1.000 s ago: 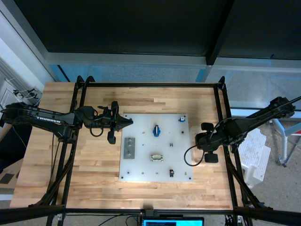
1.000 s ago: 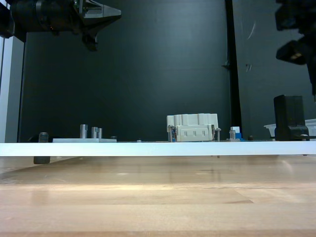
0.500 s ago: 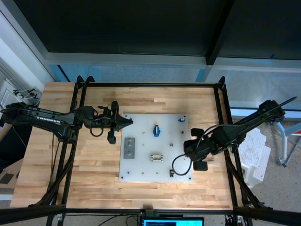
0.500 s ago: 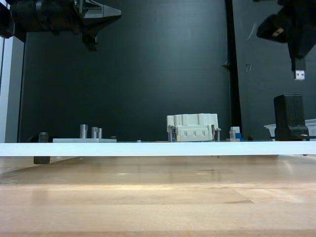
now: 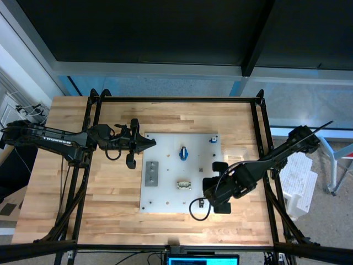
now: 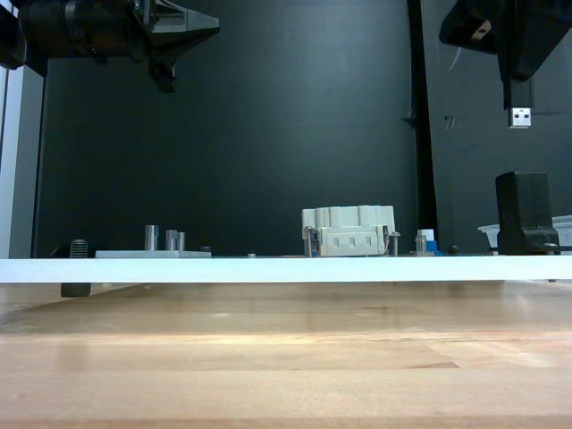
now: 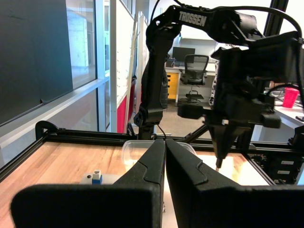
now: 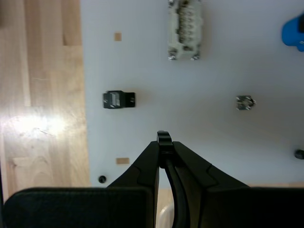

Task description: Pick the USB connector and install on taskboard

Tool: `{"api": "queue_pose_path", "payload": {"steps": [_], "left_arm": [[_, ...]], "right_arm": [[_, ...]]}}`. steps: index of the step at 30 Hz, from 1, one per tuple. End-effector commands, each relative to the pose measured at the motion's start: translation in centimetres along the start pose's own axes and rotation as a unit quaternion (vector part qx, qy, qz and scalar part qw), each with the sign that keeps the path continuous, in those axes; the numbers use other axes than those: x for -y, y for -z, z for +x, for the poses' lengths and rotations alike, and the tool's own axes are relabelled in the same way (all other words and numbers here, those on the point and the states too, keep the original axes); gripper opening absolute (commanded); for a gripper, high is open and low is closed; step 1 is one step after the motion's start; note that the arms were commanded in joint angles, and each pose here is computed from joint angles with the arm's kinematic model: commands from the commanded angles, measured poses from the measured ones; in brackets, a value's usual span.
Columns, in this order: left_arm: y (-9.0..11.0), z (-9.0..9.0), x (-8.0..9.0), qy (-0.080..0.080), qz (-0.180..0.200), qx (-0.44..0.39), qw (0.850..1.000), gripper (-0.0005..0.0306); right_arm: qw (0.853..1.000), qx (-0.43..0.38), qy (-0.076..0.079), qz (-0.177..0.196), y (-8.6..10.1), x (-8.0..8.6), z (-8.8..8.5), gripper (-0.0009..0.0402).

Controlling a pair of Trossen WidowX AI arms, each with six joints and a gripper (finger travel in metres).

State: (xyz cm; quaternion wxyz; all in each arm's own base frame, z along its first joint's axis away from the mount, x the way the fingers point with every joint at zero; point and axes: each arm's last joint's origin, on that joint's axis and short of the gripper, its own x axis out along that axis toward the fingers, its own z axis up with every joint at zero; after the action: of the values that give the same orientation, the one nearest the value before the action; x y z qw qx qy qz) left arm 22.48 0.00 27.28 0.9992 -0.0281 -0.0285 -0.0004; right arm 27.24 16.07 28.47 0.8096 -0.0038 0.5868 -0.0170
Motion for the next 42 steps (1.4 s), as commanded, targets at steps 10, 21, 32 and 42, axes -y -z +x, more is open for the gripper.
{"api": "queue_pose_path", "payload": {"steps": [10, 21, 32, 42], "left_arm": [[0.0, 0.0, 0.0, 0.0, 0.0, 0.0, 1.0, 0.0], [0.0, 0.0, 0.0, 0.0, 0.0, 0.0, 1.0, 0.0], [0.0, 0.0, 0.0, 0.0, 0.0, 0.0, 1.0, 0.0], [0.0, 0.0, 0.0, 0.0, 0.0, 0.0, 1.0, 0.0]], "right_arm": [[1.0, -0.013, -0.011, -0.005, -1.6, -2.4, 1.5, 0.0], [1.0, -0.02, -0.007, -0.006, -2.4, -3.2, 2.9, 0.0], [1.0, -0.021, -0.006, -0.004, -2.6, -3.5, 3.8, 0.0], [1.0, -0.022, -0.005, -0.003, -2.6, -3.4, 3.9, 0.0]]}}
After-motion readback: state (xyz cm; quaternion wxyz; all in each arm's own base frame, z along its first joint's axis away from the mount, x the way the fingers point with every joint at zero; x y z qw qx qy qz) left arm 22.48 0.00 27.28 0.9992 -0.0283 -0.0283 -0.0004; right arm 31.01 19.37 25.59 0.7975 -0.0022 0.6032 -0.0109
